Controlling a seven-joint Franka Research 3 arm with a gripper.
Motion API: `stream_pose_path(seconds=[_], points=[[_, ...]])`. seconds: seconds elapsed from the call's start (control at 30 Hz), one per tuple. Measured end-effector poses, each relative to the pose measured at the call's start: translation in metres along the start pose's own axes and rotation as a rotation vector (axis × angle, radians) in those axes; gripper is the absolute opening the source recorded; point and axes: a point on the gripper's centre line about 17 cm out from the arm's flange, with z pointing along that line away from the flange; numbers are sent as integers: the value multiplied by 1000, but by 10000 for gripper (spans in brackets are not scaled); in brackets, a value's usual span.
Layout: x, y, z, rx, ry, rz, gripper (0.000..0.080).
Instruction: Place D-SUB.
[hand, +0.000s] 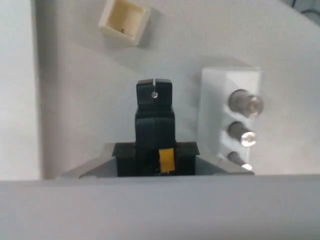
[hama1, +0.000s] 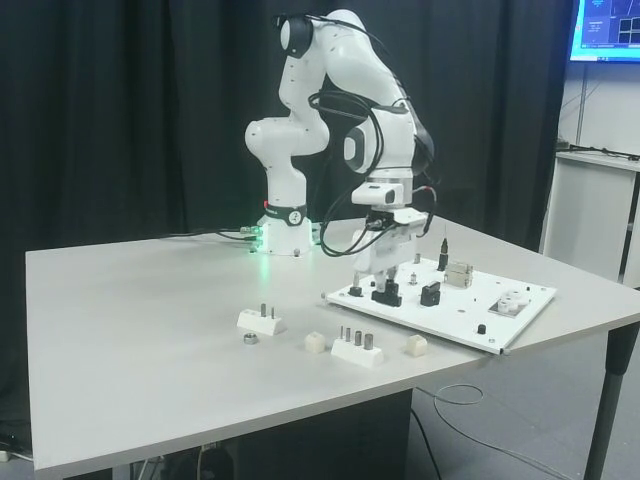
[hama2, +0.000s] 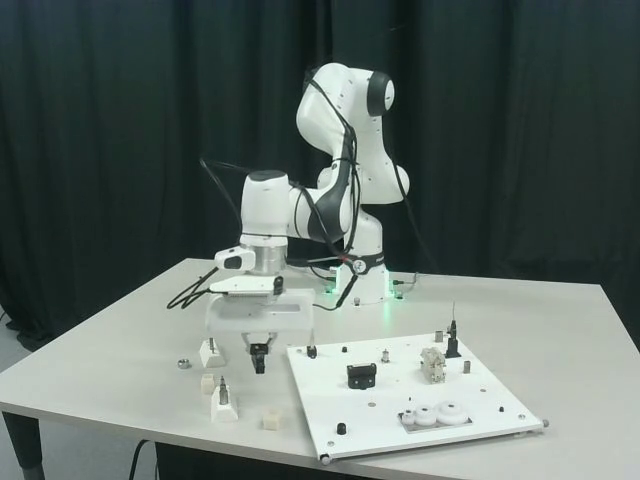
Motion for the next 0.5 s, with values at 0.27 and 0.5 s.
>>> stream_pose_path(seconds=[0.27,0.5], points=[[-1,18,8,-15,-3,-102,154],[1,27,18,-17,-15,-169,154]])
